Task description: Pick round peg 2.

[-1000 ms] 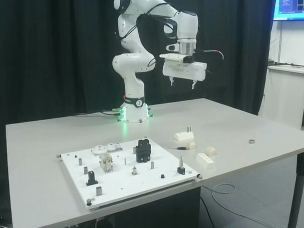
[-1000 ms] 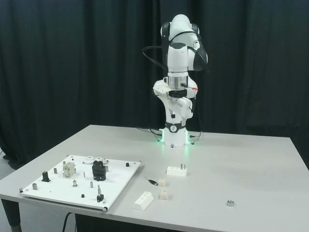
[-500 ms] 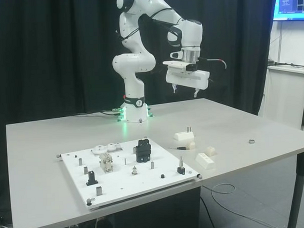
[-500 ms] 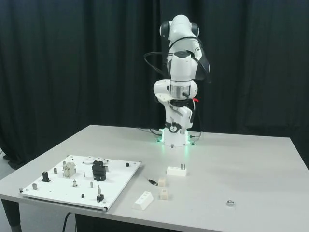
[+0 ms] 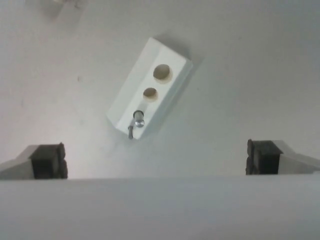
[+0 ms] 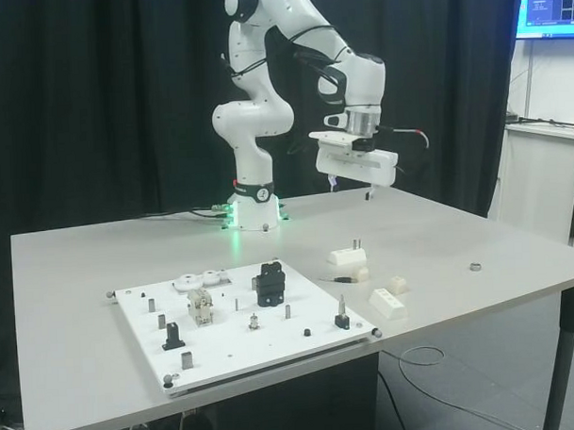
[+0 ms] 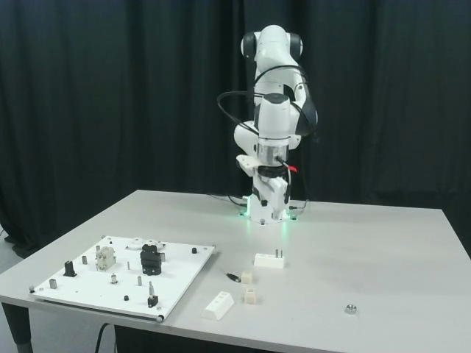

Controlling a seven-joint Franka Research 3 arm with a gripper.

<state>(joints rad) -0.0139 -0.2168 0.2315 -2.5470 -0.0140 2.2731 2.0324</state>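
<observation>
A white peg block [image 5: 150,95] lies on the grey table below my gripper [image 5: 155,159]. It has two empty round holes, and a small metal round peg [image 5: 138,120] stands at one end with a thinner pin beside it. My black fingertips [image 5: 47,161] stand far apart, so the gripper is open and holds nothing. In the first room view the gripper [image 6: 350,186] hangs well above the table, behind the block [image 6: 348,257] and its upright peg [image 6: 355,243]. The second room view shows the gripper [image 7: 265,197] high over the block [image 7: 269,260].
A white board [image 6: 234,321] with several small black and grey fixtures sits at the table's front left. Two small white blocks [image 6: 388,301] and a black-tipped plug [image 6: 341,280] lie near the peg block. A metal nut [image 6: 475,264] rests farther right.
The arm has swung the gripper forward and lower, from beside its base toward the space above the peg block. The fingers stay open. Nothing on the table has moved.
</observation>
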